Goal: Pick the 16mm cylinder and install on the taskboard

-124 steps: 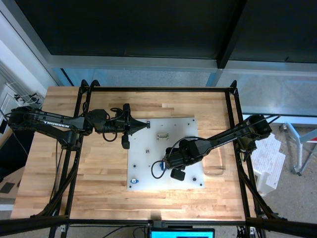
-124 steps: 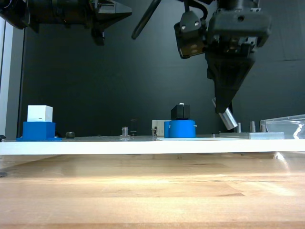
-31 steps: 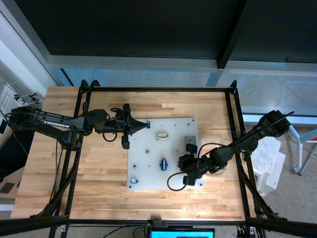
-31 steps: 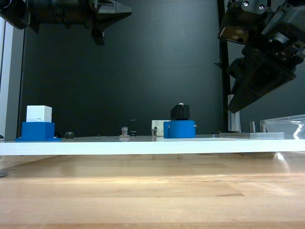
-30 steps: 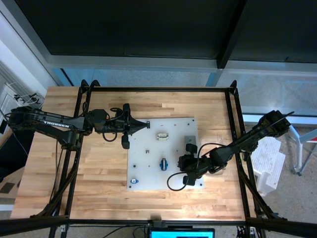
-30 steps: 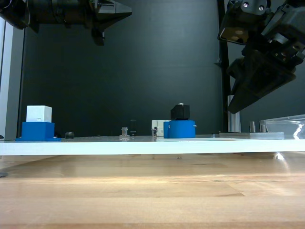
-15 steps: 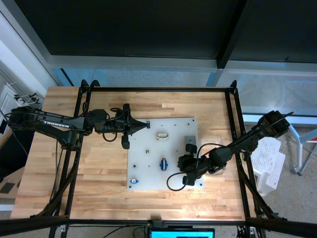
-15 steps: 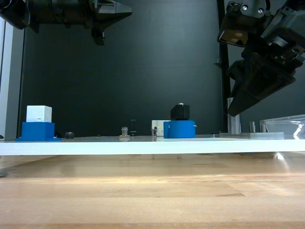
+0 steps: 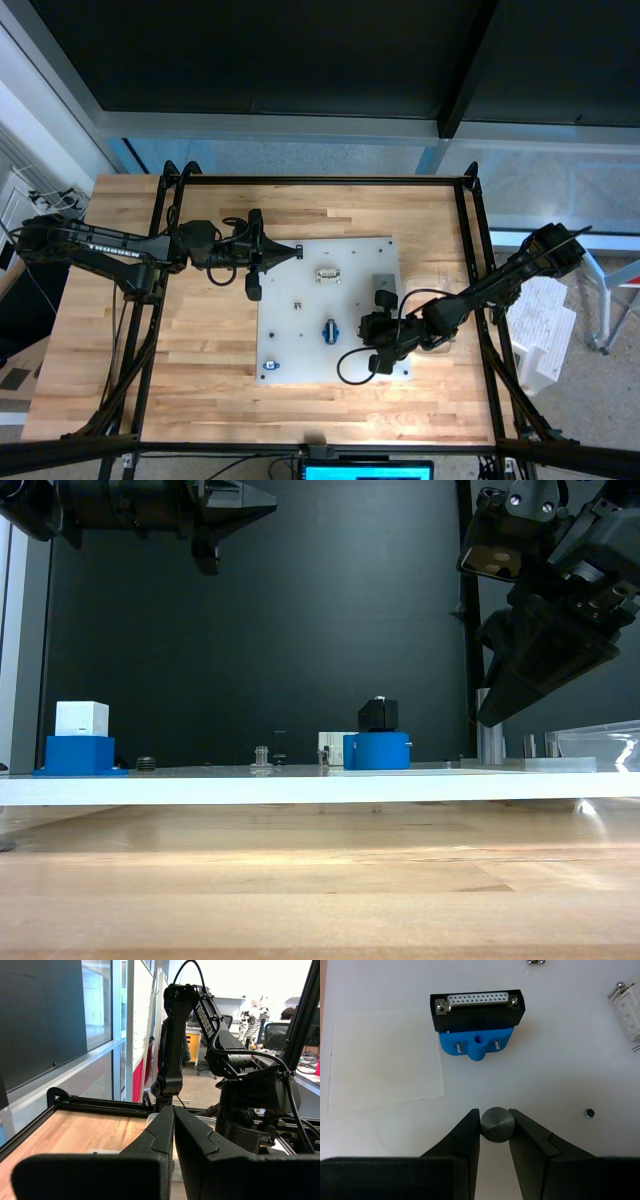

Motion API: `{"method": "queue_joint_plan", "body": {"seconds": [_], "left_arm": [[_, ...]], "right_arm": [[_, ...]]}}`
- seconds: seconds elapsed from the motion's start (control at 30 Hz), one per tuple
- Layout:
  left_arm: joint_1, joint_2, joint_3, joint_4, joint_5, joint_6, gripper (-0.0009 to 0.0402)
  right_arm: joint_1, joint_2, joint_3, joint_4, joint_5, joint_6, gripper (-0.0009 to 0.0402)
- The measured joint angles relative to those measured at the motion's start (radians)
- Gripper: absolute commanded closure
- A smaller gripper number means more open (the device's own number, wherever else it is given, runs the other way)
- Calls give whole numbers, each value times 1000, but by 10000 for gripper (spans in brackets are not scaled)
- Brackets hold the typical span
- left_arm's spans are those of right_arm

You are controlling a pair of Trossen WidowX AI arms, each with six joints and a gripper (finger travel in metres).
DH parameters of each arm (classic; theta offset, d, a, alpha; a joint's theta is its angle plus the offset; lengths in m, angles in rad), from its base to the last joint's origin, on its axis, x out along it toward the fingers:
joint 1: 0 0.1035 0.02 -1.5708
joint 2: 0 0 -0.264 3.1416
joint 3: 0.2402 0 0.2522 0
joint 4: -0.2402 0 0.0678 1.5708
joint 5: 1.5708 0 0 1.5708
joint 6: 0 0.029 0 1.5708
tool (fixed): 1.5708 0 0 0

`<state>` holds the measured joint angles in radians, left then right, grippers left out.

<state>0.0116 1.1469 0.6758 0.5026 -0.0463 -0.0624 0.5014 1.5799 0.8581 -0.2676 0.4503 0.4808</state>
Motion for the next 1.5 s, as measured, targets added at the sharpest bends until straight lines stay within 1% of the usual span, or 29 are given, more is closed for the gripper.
{"method": "queue_joint_plan", "body": {"seconds": [0.5,0.87,1.3,1.5], "left_arm": [[0,0,0,0,0,0,393],[0,0,0,0,0,0,393],[0,0,0,0,0,0,393],[0,0,0,0,0,0,393]], "right_arm": [[-3,1,-10,24,2,1,385],[-4,1,-15,27,2,3,393],[-4,1,-26,31,-6,11,393],[-4,42,-27,58,-1,14,393]]}}
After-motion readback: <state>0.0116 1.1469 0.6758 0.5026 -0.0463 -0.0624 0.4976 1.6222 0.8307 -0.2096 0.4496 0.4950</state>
